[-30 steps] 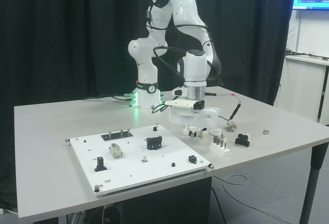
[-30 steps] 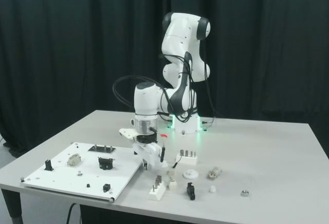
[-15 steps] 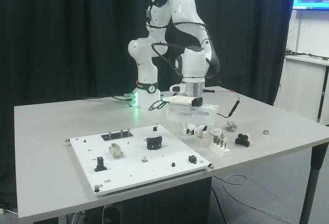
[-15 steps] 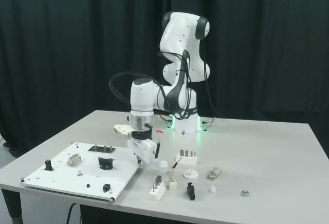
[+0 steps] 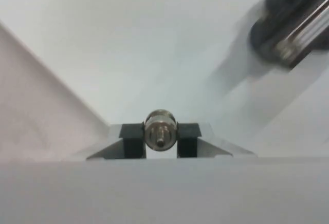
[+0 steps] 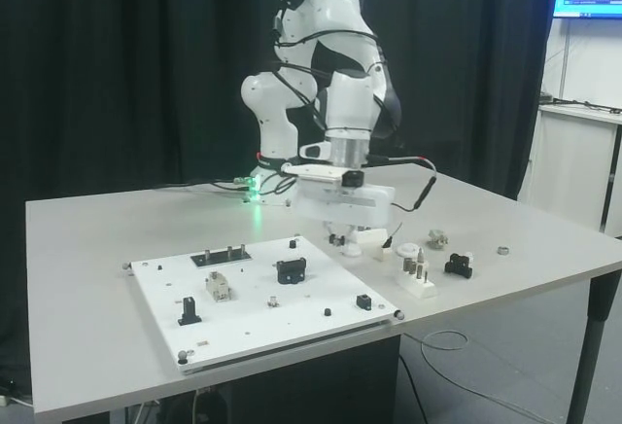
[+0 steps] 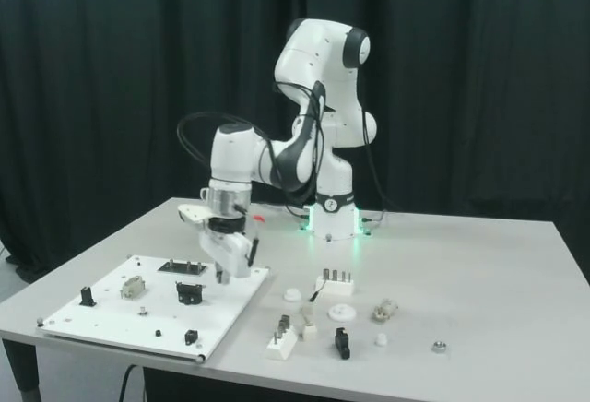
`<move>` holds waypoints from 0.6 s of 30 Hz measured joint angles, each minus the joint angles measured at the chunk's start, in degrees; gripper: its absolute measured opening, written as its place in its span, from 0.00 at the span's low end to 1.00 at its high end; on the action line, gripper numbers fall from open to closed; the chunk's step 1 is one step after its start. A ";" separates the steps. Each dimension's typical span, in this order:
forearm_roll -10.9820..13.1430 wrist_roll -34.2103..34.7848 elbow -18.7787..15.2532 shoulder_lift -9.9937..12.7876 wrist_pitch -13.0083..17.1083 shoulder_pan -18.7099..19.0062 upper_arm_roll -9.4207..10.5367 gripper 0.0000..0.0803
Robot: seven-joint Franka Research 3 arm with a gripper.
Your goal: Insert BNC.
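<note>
Wrist view: the gripper (image 5: 161, 141) was clamped on the BNC connector (image 5: 160, 130), a metallic cylinder with a centre pin, seated between the two black finger pads (image 5: 131, 139). Below lay the white board's edge (image 5: 36, 106) and grey table (image 5: 154, 44); a blurred black and metallic part (image 5: 290, 29) sat off to one side.

First room view, nearest first: the white board (image 6: 258, 298) lay flat on the near part of the grey table (image 6: 87, 239). Fixtures on it: a small black upright post (image 6: 189, 309), a pale socket block (image 6: 218, 287), a small metallic stub (image 6: 275, 300), a black cube (image 6: 363, 300), a black bracket (image 6: 292, 270), and a black plate with pins (image 6: 222, 255) toward the back.

Beside the board, loose parts lay apart from one another: a white block with pins (image 6: 416, 276), a black clip (image 6: 459, 265), a white gear (image 6: 408, 249), a small metallic fitting (image 6: 437, 239), a nut (image 6: 503, 248).

The gripper (image 6: 340, 239) hung low, just above the board's far corner, near the table surface, connector held clear of every fixture. A black cable (image 6: 425, 191) looped from the wrist.

Second room view: the gripper (image 7: 224, 273) hovered over the board (image 7: 111, 314), near the black bracket (image 7: 190, 292). Behind, the white arm (image 7: 318, 79) rose from its base (image 7: 334, 222), where a green light glowed. Black curtain (image 7: 111, 70) at the back.
</note>
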 joint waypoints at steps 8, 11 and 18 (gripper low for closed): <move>-0.25 -4.37 2.68 -0.23 -2.17 -3.24 -0.34 0.16; -0.25 -5.81 3.75 -0.22 -2.94 -4.57 -0.34 0.16; -0.24 -7.55 5.92 0.21 -3.99 -7.00 -0.33 0.16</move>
